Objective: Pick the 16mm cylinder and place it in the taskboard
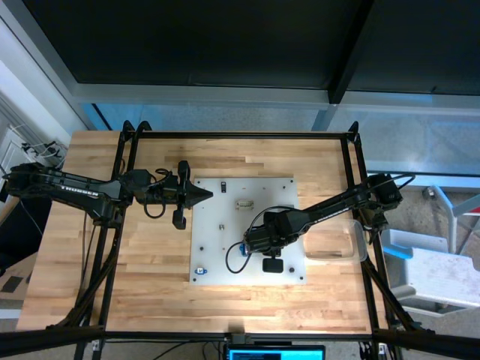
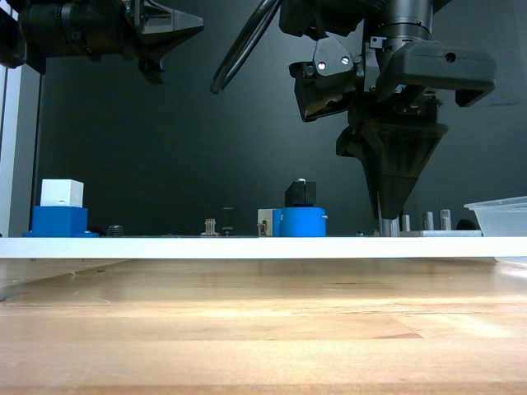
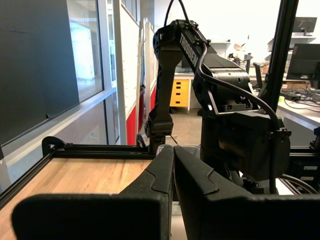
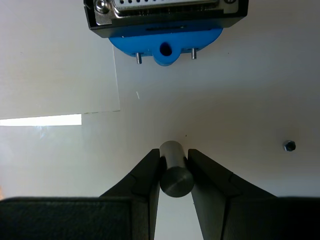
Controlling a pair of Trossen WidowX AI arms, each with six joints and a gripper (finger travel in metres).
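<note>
A pale wooden table (image 1: pixel 150 255) fills the high view, with the white taskboard (image 1: pixel 214 255) at its centre. Over the board's near right part the right gripper (image 4: pixel 173 157) points straight down, its jaws clamped on the 16mm cylinder (image 4: pixel 175 172), low above the plate. A clear tray (image 1: pixel 362 244) lies just right of the board. Farther back, at the board's left edge, the left gripper (image 1: pixel 204 194) hovers level, jaws together.

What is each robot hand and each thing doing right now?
right gripper: shut on the 16mm cylinder, low over the taskboard.
left gripper: shut, holding nothing, parked high at the taskboard's left edge.
16mm cylinder: upright, pinched in the right gripper, not yet let go.
taskboard: lying flat on the table.
</note>
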